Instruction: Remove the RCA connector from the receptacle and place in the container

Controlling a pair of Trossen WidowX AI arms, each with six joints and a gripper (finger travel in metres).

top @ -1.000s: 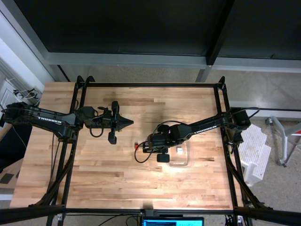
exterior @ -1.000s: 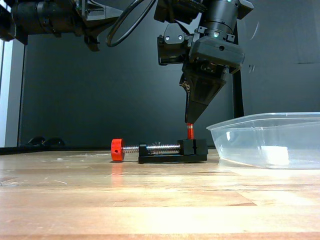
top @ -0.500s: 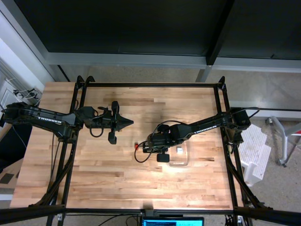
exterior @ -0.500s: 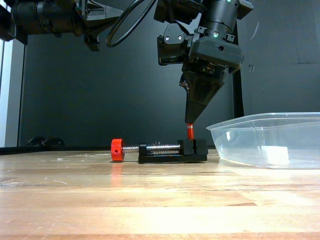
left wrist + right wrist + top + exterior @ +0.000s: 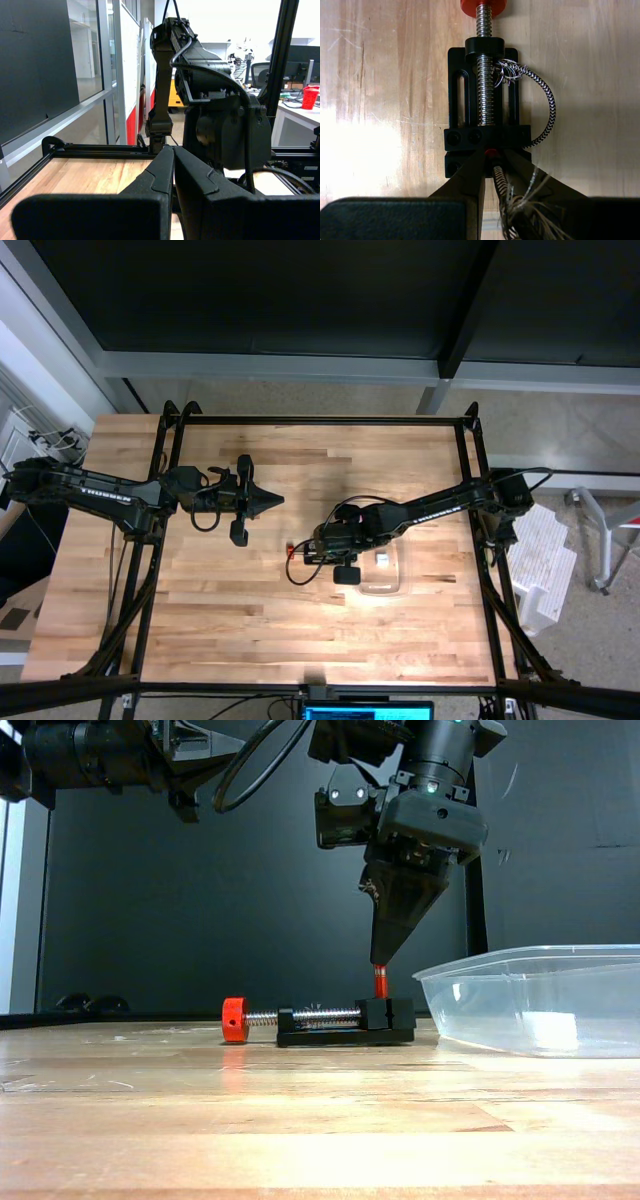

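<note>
The RCA connector (image 5: pixel 380 983) stands upright as a slim red stick in the black receptacle (image 5: pixel 345 1020), whose red knob (image 5: pixel 234 1019) points left. My right gripper (image 5: pixel 379 965) points straight down with its tips pinched on the connector's top. In the right wrist view its fingers (image 5: pixel 470 175) close around the red connector (image 5: pixel 491 152) at the receptacle's (image 5: pixel 455 137) end block. The clear container (image 5: pixel 540 1005) sits just right of the receptacle. My left gripper (image 5: pixel 268 500) hovers shut and holding nothing over the table's left half, away from the receptacle (image 5: pixel 308 552).
A braided wire (image 5: pixel 547 110) loops off the receptacle's side, and a frayed strand runs between my right fingers. A small white piece (image 5: pixel 381 558) lies in the container (image 5: pixel 392 582). A black frame rail (image 5: pixel 320 421) borders the table.
The right gripper has shifted very slightly at the connector's top. The connector stands in the receptacle as before. The left arm has not moved.
</note>
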